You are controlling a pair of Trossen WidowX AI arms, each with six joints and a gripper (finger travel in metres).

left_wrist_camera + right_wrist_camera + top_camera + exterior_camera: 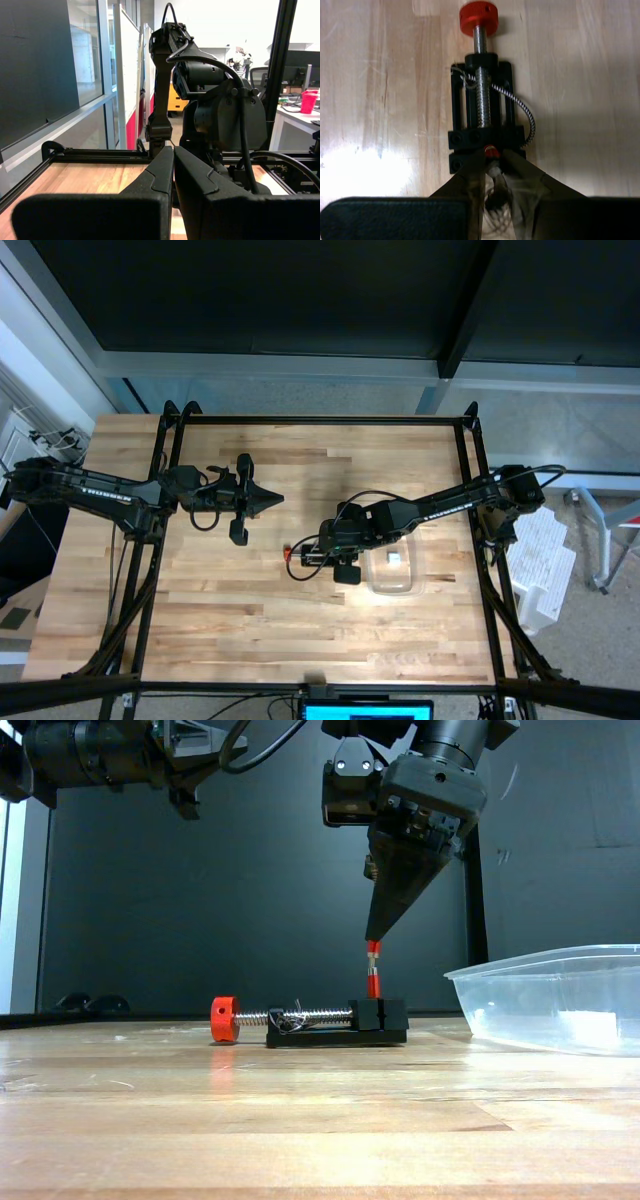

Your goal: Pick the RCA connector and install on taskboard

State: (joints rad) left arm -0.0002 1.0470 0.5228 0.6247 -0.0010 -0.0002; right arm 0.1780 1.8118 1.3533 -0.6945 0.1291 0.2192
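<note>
Surface [250,640]: bare wood, carrying everything. I see the left gripper [173,167] hanging above the surface's left half, well apart from the board. Its fingers are pressed together with nothing between them. The right gripper [373,942] points straight down over the board, fingers [466,179] clamped on the connector. A clear tray [560,982] sits near the board on its right, with a small pale piece [395,558] inside. The board [485,135] lies flat, its red knob at the end away from the right gripper. The connector [372,972] stands upright, red with a silver band. I read its lower end as meeting the board's top at the end opposite the knob.
</note>
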